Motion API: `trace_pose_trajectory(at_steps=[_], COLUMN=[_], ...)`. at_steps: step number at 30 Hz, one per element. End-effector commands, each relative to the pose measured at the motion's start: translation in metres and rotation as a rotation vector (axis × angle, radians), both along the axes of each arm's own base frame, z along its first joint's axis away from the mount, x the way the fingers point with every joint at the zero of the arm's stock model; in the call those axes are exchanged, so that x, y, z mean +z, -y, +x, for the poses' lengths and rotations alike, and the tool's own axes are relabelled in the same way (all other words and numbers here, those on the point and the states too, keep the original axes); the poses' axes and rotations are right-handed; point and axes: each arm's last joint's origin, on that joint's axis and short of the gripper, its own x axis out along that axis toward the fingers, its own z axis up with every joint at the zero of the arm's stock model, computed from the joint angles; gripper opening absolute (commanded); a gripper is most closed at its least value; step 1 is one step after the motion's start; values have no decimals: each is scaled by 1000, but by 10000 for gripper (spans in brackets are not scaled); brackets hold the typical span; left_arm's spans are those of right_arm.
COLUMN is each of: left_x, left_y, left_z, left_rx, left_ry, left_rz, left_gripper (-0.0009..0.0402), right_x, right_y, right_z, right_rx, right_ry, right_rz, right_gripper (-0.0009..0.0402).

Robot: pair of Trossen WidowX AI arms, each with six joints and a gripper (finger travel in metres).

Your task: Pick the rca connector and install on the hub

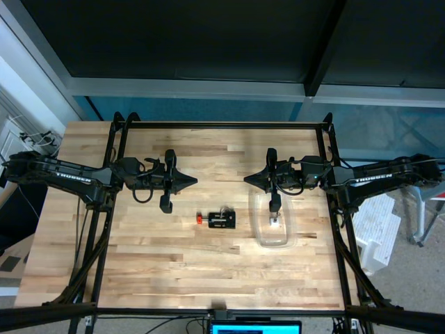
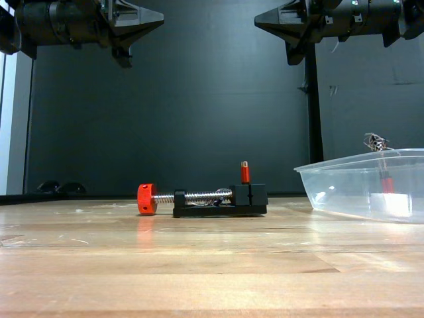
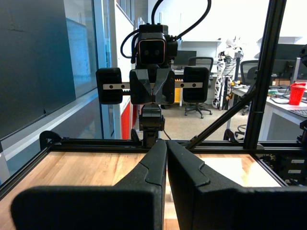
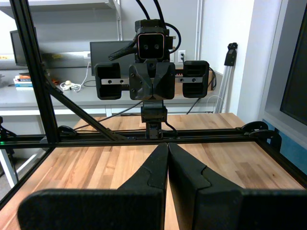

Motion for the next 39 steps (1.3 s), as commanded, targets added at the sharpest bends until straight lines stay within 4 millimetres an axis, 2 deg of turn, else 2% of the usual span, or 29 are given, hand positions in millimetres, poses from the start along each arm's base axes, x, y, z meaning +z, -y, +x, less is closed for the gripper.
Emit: trace_pose_trajectory(at_steps=[1,23,30,39], left_x=[0,0,0,0], left_y=[0,0,0,0], left_z=[0,0,0,0], left_rx=[0,0,0,0], left_ry=[0,0,0,0], left_rz=[0,0,0,0], left_gripper=[0,0,0,0], right_x=[0,0,-1,-3], right_y=[0,0,0,-1], right_z=[0,0,0,1], right_rx=[-1,0,1,-2], right_ry=[0,0,-5,-148], right_rz=[0,1,58,57], right_gripper=[0,0,0,0])
